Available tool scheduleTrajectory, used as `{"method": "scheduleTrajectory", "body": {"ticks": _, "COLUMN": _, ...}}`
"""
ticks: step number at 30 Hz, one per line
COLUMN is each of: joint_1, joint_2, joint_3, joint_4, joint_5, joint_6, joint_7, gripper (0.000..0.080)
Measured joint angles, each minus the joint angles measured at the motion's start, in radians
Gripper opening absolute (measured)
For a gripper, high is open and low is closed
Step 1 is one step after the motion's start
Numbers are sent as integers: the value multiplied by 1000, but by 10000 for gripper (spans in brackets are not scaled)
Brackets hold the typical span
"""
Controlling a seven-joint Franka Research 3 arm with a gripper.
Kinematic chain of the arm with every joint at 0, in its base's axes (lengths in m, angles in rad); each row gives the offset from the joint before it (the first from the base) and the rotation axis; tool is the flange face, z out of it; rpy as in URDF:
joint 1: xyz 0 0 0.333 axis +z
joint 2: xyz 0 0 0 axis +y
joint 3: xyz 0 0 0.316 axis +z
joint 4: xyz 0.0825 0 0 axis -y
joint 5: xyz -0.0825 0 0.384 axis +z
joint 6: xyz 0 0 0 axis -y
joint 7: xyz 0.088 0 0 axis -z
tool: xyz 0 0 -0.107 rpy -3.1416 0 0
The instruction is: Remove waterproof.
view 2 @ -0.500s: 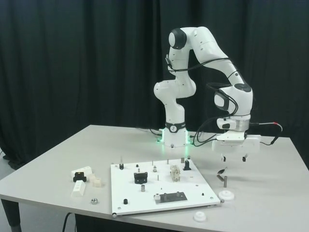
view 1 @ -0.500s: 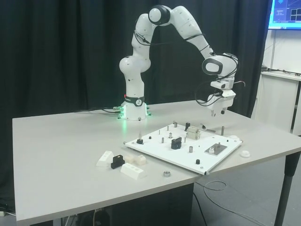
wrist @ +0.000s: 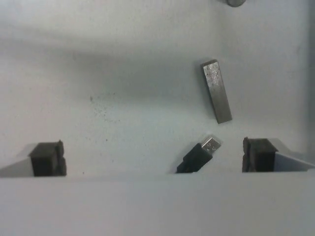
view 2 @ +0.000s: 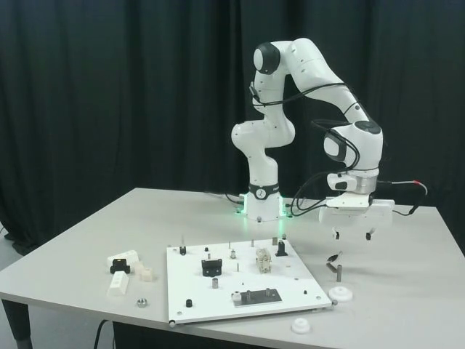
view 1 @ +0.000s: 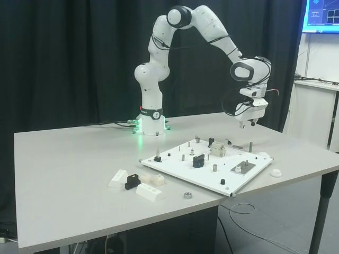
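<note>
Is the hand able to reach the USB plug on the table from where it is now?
Probably yes. The hand hangs open above the USB plug, with only bare table between them. The metal bar lies apart from the plug.

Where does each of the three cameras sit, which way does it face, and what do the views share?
Wrist view: on the arm's wrist, looking down at the grey table; both black fingers show, apart, with a grey metal bar and a black USB plug.
First room view: off the table's front corner, facing the whole white arm, gripper raised.
Second room view: opposite the arm's base, across the white board, whole arm shown.
Shared: the bar and plug appear below the gripper.
</note>
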State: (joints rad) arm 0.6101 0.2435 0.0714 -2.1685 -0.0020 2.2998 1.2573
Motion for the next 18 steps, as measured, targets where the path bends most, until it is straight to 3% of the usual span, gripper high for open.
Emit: {"method": "scheduleTrajectory", "body": {"ticks": 18, "joint_1": 0, "joint_2": 0, "joint_3": -15, "joint_4": 27, "joint_5": -48, "joint_6": -38, "joint_7": 0, "gripper": 800}}
